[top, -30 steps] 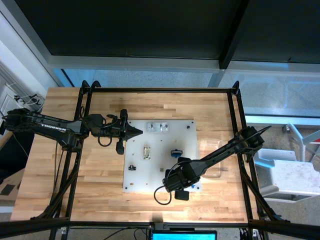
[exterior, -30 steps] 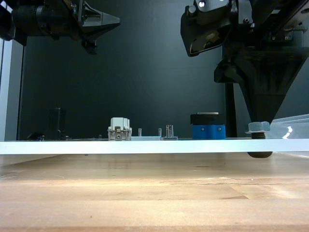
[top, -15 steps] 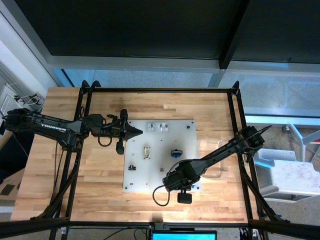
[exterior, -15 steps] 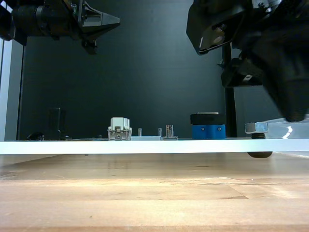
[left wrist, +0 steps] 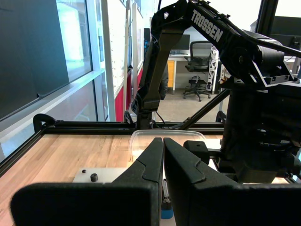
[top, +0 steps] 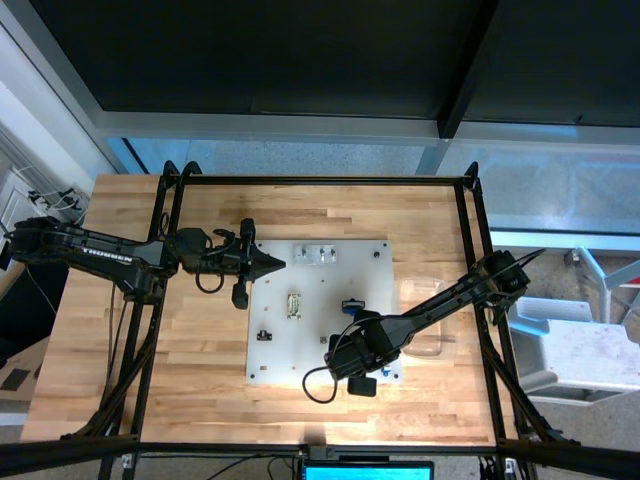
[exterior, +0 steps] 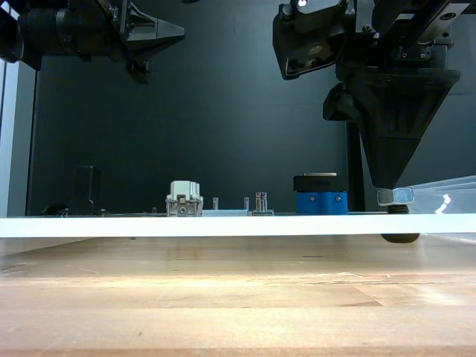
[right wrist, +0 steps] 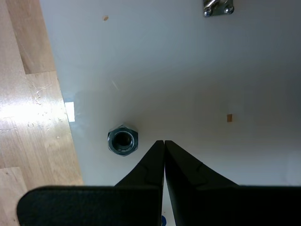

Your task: Pick the M12 fastener and fasten on the M12 threads

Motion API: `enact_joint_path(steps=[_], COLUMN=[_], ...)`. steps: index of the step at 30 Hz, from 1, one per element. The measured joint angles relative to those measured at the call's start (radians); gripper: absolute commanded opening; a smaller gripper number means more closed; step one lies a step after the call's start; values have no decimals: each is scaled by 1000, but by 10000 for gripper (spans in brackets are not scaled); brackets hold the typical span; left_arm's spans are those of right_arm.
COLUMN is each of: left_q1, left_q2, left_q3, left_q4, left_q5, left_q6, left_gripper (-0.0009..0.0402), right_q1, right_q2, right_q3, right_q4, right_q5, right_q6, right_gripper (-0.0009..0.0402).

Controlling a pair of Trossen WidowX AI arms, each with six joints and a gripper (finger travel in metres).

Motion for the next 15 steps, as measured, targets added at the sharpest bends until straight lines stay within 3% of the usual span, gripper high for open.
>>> enact_joint_path(steps=[7, 10, 13, 15], left_q1=[0, 0, 0, 0], left_q2=[0, 0, 0, 0], left_q3=[0, 0, 0, 0], left_q4=[0, 0, 0, 0], left_q5=[0, 0, 0, 0], left_q6=[0, 0, 0, 0], left_gripper=[0, 0, 0, 0], right_q1=[0, 0, 1, 2], right_q2=[15, 15, 16, 16], right_q3=[-2, -7, -8, -8], right_q4=[20, 31, 30, 25], right_q5=[-8, -28, -55, -105], right_q6=[-7, -8, -8, -11], right_gripper=[0, 0, 0, 0])
